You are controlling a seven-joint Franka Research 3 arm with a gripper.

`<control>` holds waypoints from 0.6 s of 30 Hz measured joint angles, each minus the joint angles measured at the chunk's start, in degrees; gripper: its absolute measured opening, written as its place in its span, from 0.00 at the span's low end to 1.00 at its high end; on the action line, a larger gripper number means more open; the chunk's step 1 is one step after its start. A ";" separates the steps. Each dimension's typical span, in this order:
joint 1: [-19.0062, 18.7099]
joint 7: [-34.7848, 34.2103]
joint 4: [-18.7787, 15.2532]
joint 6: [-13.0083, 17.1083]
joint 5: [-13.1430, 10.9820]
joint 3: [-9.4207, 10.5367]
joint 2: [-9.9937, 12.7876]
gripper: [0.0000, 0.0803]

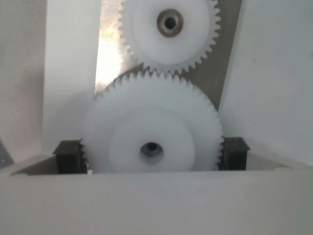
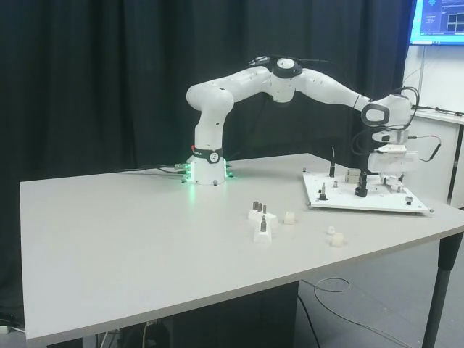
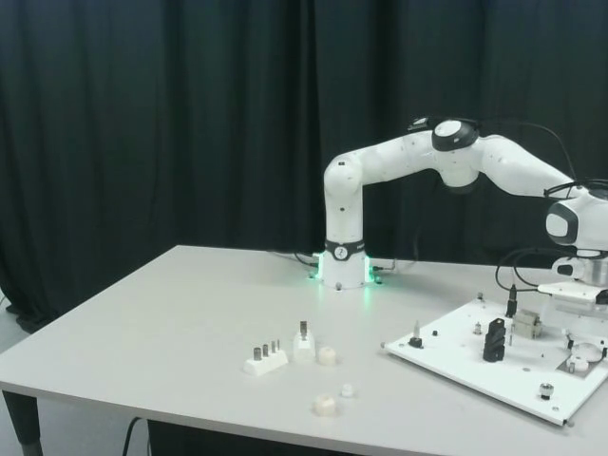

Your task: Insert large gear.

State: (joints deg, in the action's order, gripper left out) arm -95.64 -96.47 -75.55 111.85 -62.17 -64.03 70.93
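In the wrist view a large white gear (image 1: 151, 132) fills the space between my two black fingertips (image 1: 69, 155), which press on its toothed rim from either side. My gripper (image 1: 151, 154) is shut on it. The gear's teeth meet those of a second white gear (image 1: 168, 29) that sits on a metal hub on the plate. Something dark and metallic shows inside the held gear's centre hole. In the room views my gripper (image 2: 384, 177) (image 3: 581, 350) hangs low over the far end of the white assembly board (image 2: 362, 201) (image 3: 465, 366); the gear itself is hidden there.
The board carries a black upright block (image 3: 493, 340), a grey block (image 3: 526, 326) and thin pegs (image 2: 332, 163). Small white holders and parts (image 2: 261, 221) (image 2: 335, 236) lie on the grey table (image 2: 130, 232) beside the board. The arm's base (image 2: 206, 172) glows green.
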 joint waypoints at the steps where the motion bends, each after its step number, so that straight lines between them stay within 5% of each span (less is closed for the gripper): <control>1: 0.04 0.75 0.00 0.07 0.04 0.10 0.00 0.74; 18: 0.59 5.13 0.00 0.93 0.29 1.28 -0.07 0.74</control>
State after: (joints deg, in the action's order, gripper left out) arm -95.05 -91.34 -75.55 112.79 -61.88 -62.75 70.86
